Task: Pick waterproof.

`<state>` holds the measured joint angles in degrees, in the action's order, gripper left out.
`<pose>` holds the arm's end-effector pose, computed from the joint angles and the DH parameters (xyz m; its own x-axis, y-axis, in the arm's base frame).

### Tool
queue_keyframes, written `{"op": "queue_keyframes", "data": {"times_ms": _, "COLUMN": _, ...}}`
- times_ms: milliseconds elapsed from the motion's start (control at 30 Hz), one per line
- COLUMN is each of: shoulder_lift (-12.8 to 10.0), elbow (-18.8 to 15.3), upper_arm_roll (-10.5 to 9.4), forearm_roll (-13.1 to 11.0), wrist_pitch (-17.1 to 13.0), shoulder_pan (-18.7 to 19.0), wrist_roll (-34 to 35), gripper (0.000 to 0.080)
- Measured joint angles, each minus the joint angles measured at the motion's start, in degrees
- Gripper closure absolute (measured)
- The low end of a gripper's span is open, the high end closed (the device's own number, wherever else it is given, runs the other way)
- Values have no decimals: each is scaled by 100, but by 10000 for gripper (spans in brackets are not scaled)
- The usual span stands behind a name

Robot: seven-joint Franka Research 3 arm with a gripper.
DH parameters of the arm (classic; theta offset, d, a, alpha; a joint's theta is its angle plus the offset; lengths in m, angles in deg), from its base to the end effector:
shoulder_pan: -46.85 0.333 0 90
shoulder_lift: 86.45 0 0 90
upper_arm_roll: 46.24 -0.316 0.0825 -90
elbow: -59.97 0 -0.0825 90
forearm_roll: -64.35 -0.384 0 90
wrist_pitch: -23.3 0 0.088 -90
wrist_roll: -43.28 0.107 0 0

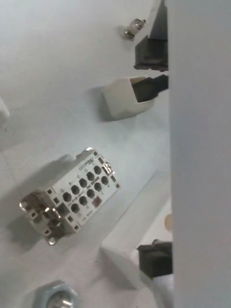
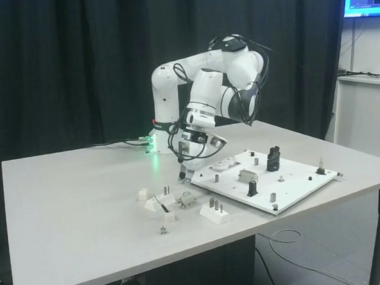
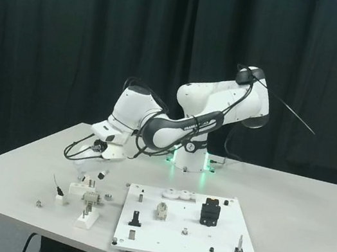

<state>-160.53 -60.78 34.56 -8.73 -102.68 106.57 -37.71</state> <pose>0.5488 -0.1551 0.2456 0.9029 0.4238 -0.0712 0.4200 -0.8350 0.3555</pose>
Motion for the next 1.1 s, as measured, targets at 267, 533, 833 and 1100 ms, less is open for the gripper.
{"op": "queue_keyframes", "data": {"times_ms": 267, "shoulder_lift": 0, "elbow": 2, "upper_arm_roll": -78, "forearm_roll": 0, "wrist_pitch": -74, "shoulder_pan": 2, "wrist_roll": -462, "gripper": 3}}
{"op": "queue_keyframes", "data": {"times_ms": 533, "shoulder_lift": 0, "elbow": 9, "upper_arm_roll": -135, "forearm_roll": 0, "wrist_pitch": -104, "shoulder_pan": 5, "wrist_roll": -831, "gripper": 3}}
{"op": "queue_keyframes", "data": {"times_ms": 833, "shoulder_lift": 0, "elbow": 16, "upper_arm_roll": -234, "forearm_roll": -4, "wrist_pitch": -194, "shoulder_pan": 5, "wrist_roll": -1219, "gripper": 3}}
{"op": "queue_keyframes", "data": {"times_ms": 1100, "shoulder_lift": -3, "elbow": 17, "upper_arm_roll": -344, "forearm_roll": -10, "wrist_pitch": -327, "shoulder_pan": 2, "wrist_roll": -1550, "gripper": 3}}
